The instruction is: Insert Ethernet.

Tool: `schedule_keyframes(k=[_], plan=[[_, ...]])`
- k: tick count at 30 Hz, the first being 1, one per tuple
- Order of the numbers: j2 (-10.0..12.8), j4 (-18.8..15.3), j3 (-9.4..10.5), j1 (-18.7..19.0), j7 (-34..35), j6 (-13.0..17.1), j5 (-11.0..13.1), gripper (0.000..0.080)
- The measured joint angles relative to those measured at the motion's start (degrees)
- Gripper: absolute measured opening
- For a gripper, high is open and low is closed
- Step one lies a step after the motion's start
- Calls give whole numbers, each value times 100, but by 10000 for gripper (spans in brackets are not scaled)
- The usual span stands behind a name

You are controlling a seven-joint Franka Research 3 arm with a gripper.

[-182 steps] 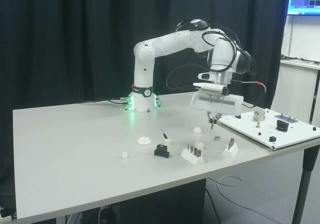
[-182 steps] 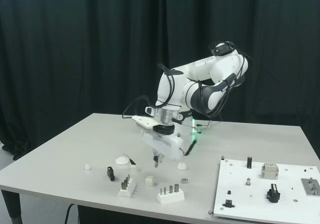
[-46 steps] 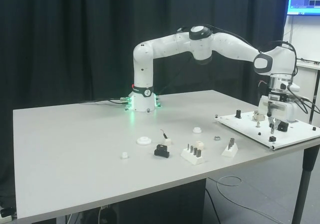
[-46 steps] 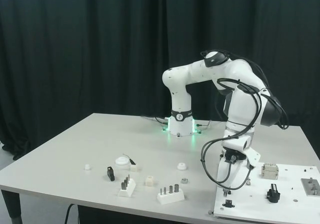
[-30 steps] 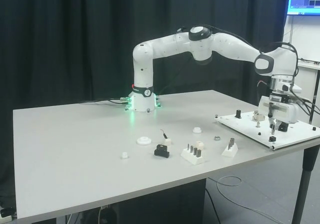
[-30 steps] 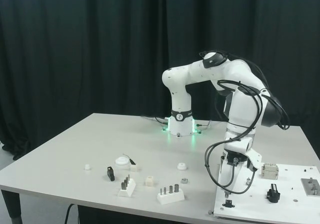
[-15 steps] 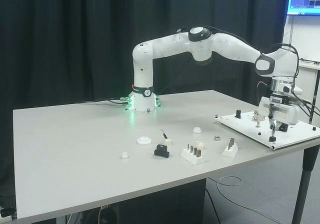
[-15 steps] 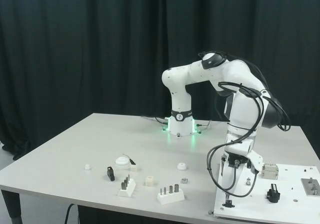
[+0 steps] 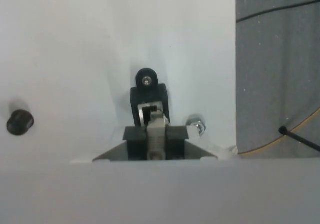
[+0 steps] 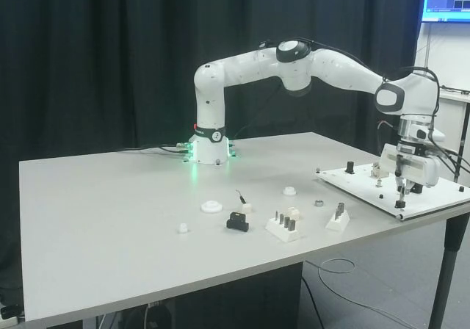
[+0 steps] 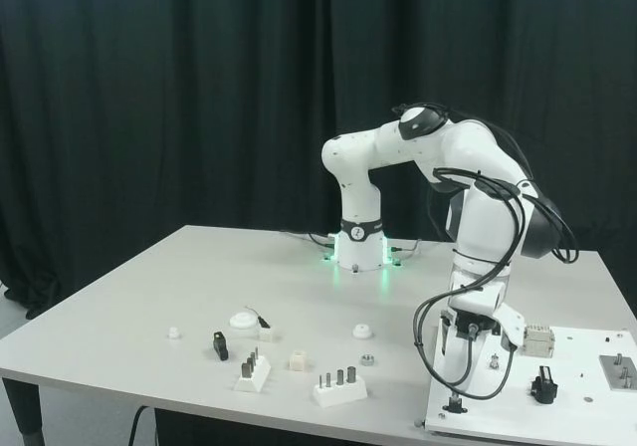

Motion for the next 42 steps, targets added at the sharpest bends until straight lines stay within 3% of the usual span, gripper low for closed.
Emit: schedule_keyframes(k=[42], plan=[[-1,61,51,-15,176,-21,-121,72]])
